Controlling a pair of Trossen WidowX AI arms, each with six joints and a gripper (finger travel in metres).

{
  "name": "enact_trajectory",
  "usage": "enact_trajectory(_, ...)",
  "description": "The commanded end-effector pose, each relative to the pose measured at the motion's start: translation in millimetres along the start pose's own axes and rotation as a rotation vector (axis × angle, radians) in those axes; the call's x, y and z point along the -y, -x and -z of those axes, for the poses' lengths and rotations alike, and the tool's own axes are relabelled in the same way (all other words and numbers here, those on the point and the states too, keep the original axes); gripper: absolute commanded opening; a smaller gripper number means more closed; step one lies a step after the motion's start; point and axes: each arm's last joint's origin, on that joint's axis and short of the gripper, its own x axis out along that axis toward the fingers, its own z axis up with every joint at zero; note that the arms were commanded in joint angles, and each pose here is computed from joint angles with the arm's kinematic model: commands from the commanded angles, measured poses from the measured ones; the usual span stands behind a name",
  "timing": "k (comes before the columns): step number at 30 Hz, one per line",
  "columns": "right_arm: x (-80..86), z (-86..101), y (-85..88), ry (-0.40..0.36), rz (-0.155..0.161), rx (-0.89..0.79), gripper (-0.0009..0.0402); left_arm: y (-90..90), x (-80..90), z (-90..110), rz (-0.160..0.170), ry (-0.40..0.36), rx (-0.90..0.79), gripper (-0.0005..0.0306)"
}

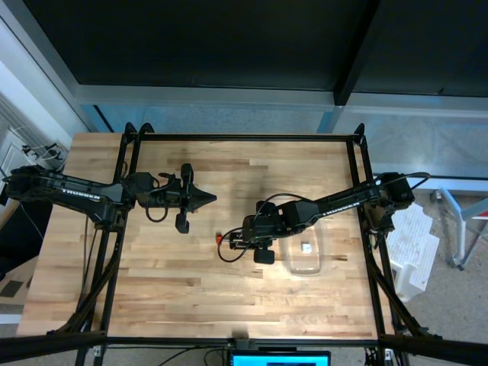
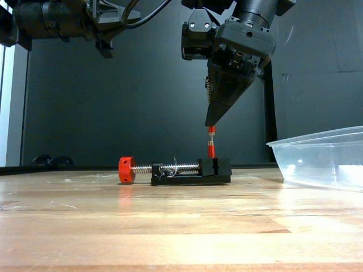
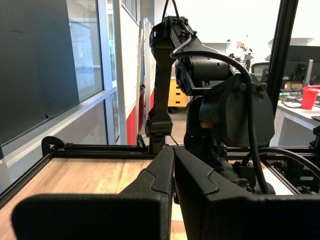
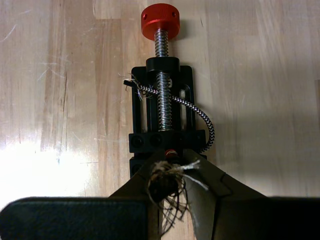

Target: Pick the RCA connector and install on taskboard

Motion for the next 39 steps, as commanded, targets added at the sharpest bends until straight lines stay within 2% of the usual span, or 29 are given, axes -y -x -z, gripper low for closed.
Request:
enact_trajectory(1,0.0,-0.1,-0.2,0.006,0.000,0.003,0.0000,-0.1,0.0,0.1,0.000,0.000,0.000,0.0000)
enact_trajectory(19,0.4,1.4,-4.0,0.007,0.001,0.001,0.0000,-0.1,0.0,0.2,0.000,0.000,-0.001,0.0000)
enact_trajectory(34,1.2,15.9,-21.7,0.004,0.003,-0.006,0.0000,-0.1,0.0,0.1,0.000,0.000,0.000,0.0000)
enact_trajectory(39,1.3,15.3,-21.5,0.007,0.002,-0.001,0.0000,-0.1,0.0,0.2,0.000,0.000,-0.001,0.0000)
